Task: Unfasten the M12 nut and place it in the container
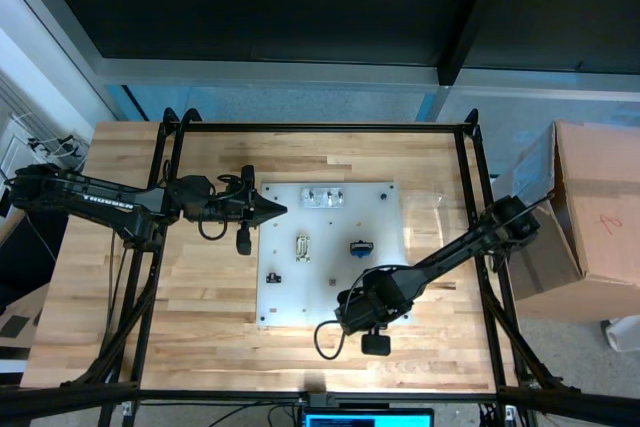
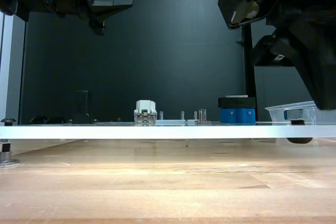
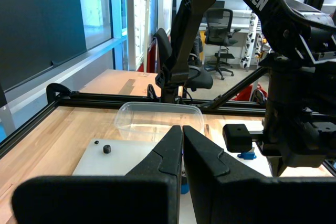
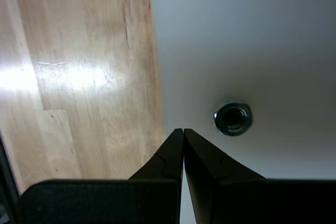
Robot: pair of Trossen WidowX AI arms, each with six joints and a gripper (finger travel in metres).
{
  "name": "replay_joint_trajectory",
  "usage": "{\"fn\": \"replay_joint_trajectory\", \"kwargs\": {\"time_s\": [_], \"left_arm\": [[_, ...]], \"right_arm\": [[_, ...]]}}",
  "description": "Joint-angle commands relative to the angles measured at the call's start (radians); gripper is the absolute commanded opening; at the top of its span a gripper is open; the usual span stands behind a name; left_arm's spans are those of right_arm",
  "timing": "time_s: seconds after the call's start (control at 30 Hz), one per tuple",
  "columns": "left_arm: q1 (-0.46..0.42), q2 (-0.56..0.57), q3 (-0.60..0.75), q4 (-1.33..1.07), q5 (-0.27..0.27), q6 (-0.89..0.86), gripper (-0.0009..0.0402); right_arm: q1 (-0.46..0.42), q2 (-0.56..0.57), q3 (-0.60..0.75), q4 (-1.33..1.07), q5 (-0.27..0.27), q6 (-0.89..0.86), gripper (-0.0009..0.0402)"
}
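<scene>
We are judging the unfastening as not yet done — the nut (image 4: 232, 118) is sitting on its stud (image 2: 297, 122), just beside our right gripper (image 4: 183, 132), which is pinched together on nothing and needs opening around it. The left gripper (image 3: 182, 129), also closed and empty, is hovering over the board's (image 1: 380, 217) left edge.

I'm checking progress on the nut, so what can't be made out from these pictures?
- High view: the right arm hides the M12 nut and its stud.
- Right wrist view: the shut right tool hangs over the board near the nut, which covers the stud's ribs; thread depth unreadable.
- Left wrist view: the shut left tool, raised at the board's far left, blocks much of the board.
</scene>
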Motion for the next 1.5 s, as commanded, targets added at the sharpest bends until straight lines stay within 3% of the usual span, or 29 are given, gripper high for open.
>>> {"fn": "replay_joint_trajectory", "kwargs": {"time_s": [0.03,0.17,0.53,0.57,0.63,0.67,0.73,0.9,1.2,1.5], "left_arm": [[0.0,0.0,0.0,0.0,0.0,0.0,0.0],[0.0,0.0,0.0,0.0,0.0,0.0,0.0],[0.0,0.0,0.0,0.0,0.0,0.0,0.0],[0.0,0.0,0.0,0.001,0.0,0.0,0.0],[0.0,0.0,0.0,0.0,0.0,0.0,0.0],[0.0,0.0,0.0,0.0,0.0,0.0,0.0],[0.0,0.0,0.0,0.002,0.0,0.0,0.0],[0.0,0.0,0.0,-0.005,0.0,0.0,0.0],[0.0,0.0,0.0,0.001,0.0,0.0,0.0],[0.0,0.0,0.0,0.0,0.0,0.0,0.0]], "right_arm": [[-0.002,0.0,-0.01,0.002,0.013,-0.003,0.0],[-0.003,0.0,-0.01,-0.014,0.06,0.006,0.0],[-0.006,0.0,-0.011,-0.019,0.059,-0.015,0.0],[-0.006,-0.002,-0.011,-0.038,0.099,-0.007,0.0],[-0.006,-0.012,-0.01,-0.107,0.262,0.072,0.0],[-0.006,-0.021,-0.01,-0.131,0.318,0.091,0.0],[-0.006,-0.035,-0.01,-0.143,0.34,0.091,0.0],[-0.006,-0.055,-0.01,-0.148,0.293,0.086,0.0],[-0.005,-0.075,-0.01,-0.073,-0.034,0.032,0.0],[-0.002,-0.005,-0.013,0.025,-0.047,0.017,0.0]]}}
